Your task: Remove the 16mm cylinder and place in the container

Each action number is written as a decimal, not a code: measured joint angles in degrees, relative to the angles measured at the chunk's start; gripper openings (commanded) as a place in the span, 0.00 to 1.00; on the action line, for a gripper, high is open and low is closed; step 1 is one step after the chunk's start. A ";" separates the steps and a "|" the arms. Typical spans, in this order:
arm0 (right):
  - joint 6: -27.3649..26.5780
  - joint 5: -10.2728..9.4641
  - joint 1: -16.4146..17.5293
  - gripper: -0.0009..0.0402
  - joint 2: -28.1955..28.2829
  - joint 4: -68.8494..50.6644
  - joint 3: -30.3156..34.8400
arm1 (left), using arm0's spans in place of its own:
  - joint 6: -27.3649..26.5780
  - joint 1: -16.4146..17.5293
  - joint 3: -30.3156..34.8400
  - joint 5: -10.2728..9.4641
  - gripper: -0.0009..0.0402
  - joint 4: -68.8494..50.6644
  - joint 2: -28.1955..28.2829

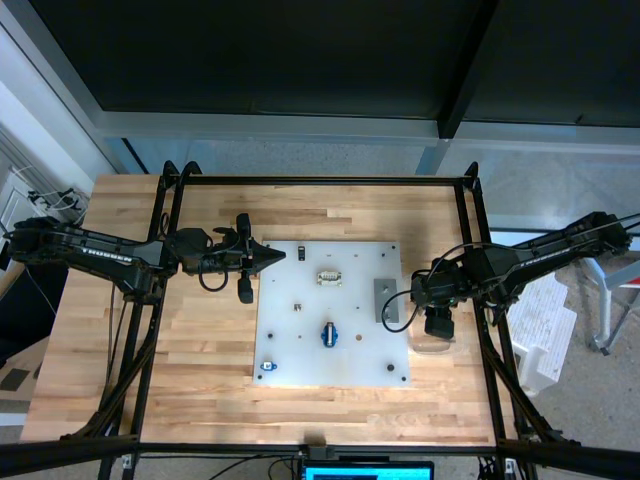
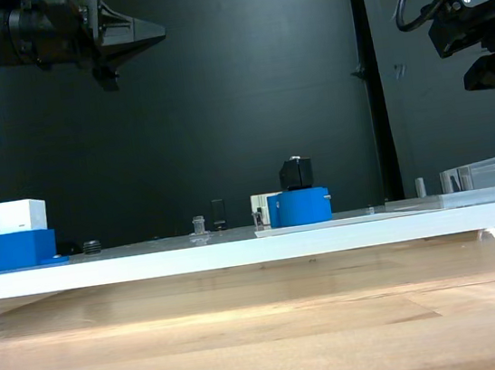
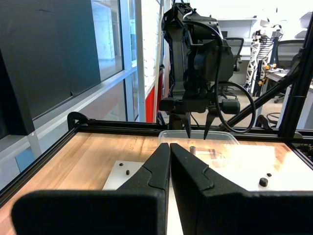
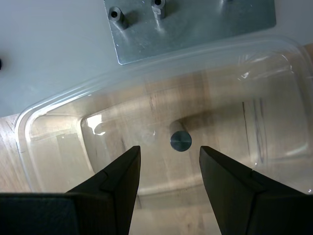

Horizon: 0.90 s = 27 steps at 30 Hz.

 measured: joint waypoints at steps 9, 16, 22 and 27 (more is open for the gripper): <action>0.94 1.03 0.55 0.42 0.33 0.83 0.02 | 0.00 0.00 0.00 0.00 0.02 0.00 0.00; 0.98 1.03 0.87 0.42 1.68 1.92 0.02 | 0.02 0.00 0.00 0.00 0.02 -0.04 -0.02; 1.01 1.03 0.98 0.42 1.90 2.03 0.04 | 0.00 0.00 0.00 0.00 0.02 -0.04 -0.02; 1.01 1.03 1.01 0.42 1.90 2.01 0.66 | 0.02 0.00 0.02 0.00 0.02 -0.02 -0.02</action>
